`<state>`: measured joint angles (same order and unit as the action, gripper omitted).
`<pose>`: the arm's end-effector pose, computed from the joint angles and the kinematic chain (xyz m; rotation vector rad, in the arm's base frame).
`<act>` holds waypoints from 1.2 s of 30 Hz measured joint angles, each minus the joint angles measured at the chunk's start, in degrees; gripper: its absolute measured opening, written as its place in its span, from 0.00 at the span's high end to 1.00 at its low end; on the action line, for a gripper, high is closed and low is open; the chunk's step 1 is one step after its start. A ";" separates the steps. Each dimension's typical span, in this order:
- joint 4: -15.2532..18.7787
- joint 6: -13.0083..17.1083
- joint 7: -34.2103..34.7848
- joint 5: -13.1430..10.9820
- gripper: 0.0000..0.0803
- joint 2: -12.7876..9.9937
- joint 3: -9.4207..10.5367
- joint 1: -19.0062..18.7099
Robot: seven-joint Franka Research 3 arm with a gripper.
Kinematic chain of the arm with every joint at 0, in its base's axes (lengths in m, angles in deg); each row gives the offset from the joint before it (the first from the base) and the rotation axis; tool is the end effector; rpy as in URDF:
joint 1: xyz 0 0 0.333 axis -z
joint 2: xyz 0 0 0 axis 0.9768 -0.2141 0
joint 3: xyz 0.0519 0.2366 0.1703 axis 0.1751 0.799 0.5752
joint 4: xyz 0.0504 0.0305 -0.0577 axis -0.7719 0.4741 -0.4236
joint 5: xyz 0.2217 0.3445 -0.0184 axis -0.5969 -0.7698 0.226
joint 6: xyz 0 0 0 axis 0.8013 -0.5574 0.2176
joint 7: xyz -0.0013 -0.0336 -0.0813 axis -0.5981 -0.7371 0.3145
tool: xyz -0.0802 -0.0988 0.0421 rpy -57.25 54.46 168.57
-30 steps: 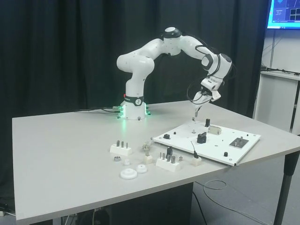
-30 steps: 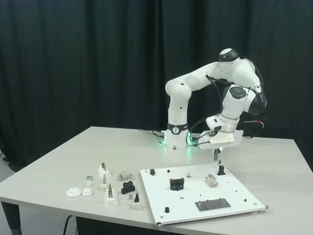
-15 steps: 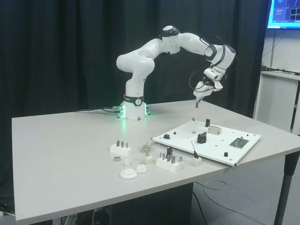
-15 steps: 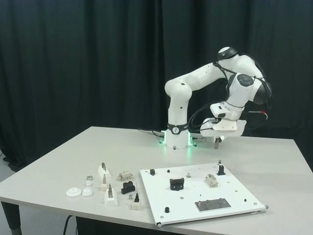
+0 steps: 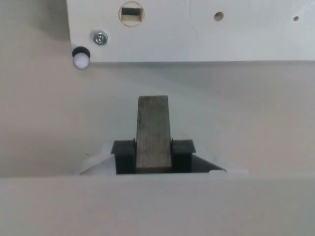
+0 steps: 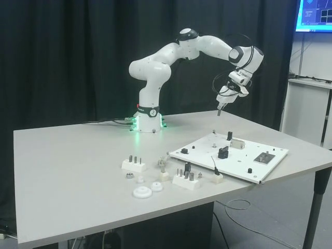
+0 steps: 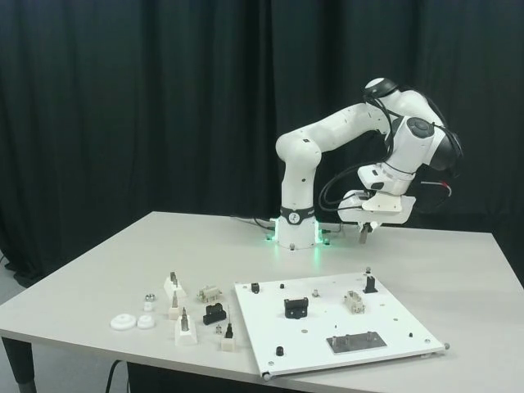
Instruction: Insert square peg 4.
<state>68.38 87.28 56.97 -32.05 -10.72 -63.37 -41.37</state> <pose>0.3906 0.2766 0.2856 2.6861 -0.3504 -0.3620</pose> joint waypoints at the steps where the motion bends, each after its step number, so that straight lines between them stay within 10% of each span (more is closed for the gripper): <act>1: -0.03 0.00 0.00 0.08 0.81 0.00 -0.04 0.00; 36: 1.48 -1.18 -0.90 -2.03 0.81 -0.11 0.05 1.78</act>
<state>69.86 86.10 56.07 -34.08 -10.83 -63.31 -39.59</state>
